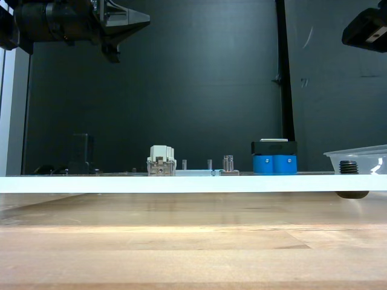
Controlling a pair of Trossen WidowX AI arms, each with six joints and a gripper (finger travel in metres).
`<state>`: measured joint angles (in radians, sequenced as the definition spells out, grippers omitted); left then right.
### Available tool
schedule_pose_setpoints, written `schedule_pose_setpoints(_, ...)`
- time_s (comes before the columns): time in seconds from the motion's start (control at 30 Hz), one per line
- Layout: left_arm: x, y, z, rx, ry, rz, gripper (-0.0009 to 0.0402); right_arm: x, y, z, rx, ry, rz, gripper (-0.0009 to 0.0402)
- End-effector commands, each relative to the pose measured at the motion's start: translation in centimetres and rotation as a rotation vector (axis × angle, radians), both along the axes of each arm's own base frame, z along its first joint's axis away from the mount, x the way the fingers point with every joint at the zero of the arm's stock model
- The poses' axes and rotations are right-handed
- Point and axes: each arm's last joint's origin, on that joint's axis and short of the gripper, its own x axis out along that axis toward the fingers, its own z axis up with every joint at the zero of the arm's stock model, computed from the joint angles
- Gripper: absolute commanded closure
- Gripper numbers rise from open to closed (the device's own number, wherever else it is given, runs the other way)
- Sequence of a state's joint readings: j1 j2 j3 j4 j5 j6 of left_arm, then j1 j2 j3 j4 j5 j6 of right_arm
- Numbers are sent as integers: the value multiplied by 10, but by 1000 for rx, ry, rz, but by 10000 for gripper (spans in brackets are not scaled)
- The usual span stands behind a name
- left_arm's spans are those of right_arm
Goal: Pick the RJ45 connector and install on taskboard
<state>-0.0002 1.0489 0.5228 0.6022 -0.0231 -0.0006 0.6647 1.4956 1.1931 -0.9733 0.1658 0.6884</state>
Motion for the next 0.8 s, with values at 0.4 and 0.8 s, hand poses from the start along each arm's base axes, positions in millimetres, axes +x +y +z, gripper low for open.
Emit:
schedule_pose_setpoints(0.4,0,0,0,0,0,0,393,9,16,-9,7,-4,13,392)
schedule_pose_setpoints(0.8,0,0,0,0,0,0,393,15,22,-21,-5,8,25,391)
